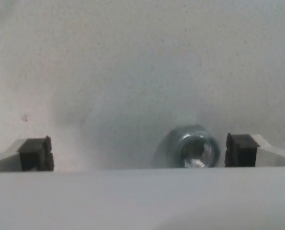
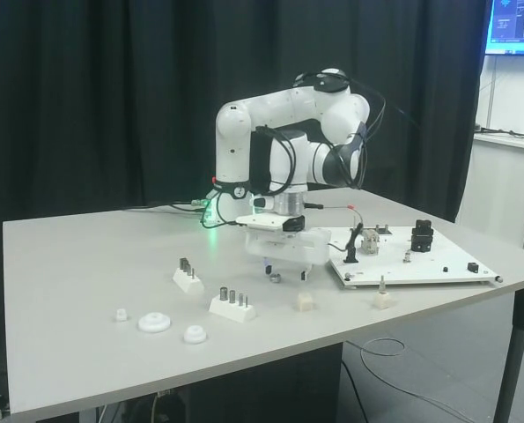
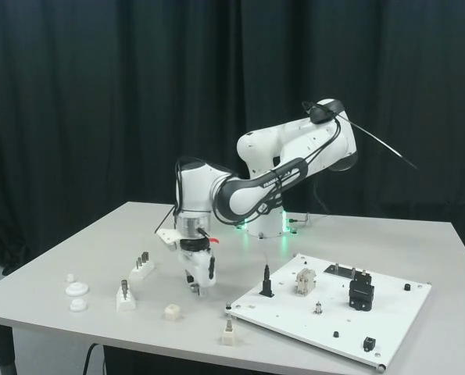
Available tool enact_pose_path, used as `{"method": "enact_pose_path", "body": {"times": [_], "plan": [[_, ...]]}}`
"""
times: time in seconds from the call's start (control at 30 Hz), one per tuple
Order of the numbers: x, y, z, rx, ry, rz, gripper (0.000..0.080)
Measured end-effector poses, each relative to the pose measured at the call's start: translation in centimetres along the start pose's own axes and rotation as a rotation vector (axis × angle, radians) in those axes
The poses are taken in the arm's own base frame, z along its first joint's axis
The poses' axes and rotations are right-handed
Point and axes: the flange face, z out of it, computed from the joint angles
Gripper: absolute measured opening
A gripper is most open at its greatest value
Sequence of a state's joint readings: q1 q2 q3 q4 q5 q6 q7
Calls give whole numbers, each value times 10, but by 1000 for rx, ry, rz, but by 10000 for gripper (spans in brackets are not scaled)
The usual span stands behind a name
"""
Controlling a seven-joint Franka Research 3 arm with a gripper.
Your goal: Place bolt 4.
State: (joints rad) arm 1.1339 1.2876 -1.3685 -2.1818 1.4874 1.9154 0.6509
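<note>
- Pincer (image 1: 138, 153): lowered close to the grey bench (image 2: 77, 264), fingers spread wide and gripping nothing; the 2 black pads (image 1: 36, 153) stand well apart.
- Bolt 4 (image 1: 192, 148): in the wrist view, a metal hexagonal head resting on the bench between the fingers, just beside 1 pad and far from the other; whether it touches that pad cannot be told.
- Room views: the same small metal piece (image 2: 276, 277) lies on the bench directly under the pincer (image 3: 194, 286), left of the white board (image 2: 438, 269).
- White arm (image 3: 295, 164): folded forward from its base, where a green light (image 2: 210, 211) shows, with the wrist pointing straight down.
- White board: carries several black and metal fixtures, among them an upright black post (image 3: 266, 283) and a black block (image 3: 361, 294).
- 2 white holders (image 2: 232, 305) with upright metal pins stand on the bench left of the pincer.
- Nearer the bench's front edge lie a few small white round parts (image 2: 154, 323) and 2 small white cubes (image 2: 306, 301).
</note>
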Motion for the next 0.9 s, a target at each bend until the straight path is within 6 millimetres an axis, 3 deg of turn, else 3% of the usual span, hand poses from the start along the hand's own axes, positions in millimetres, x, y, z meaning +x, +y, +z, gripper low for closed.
{"method": "enact_pose_path", "body": {"times": [0.4,0.9], "plan": [[-3,-5,10,-6,-9,-9,800],[5,-5,4,-6,3,-10,800]]}}
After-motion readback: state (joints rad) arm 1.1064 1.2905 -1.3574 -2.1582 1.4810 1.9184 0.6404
